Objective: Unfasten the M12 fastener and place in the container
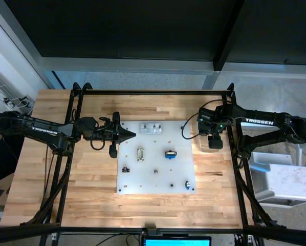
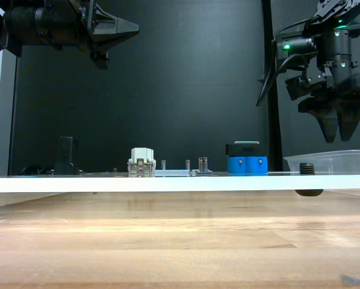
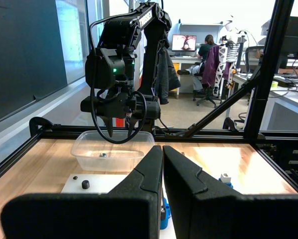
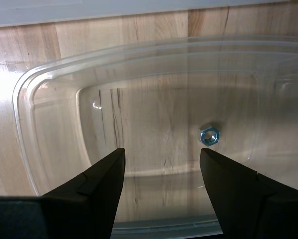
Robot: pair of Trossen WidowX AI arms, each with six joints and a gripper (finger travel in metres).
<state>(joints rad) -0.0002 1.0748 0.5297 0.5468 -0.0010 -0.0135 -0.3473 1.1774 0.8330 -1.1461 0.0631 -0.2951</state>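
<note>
The silver M12 nut (image 4: 209, 135) lies loose on the floor of the clear container (image 4: 49, 129), apart from my right gripper (image 4: 161, 152), which hangs open just above it. In the left wrist view the nut (image 3: 103, 155) shows inside the container (image 3: 84, 152) under the right gripper (image 3: 120, 132). In the low view the black ribbed stud (image 2: 307, 168) stands bare in front of the container (image 2: 342, 158), with the right gripper (image 2: 339, 135) above. My left gripper (image 1: 128, 135) is shut and empty, hovering over the board's left edge.
The white board (image 1: 143, 179) carries a blue connector (image 1: 169, 154), a white connector (image 1: 140, 154), a silver post (image 1: 155, 171) and small black parts. The container (image 1: 203, 141) sits on bare wood just right of the board's far right corner.
</note>
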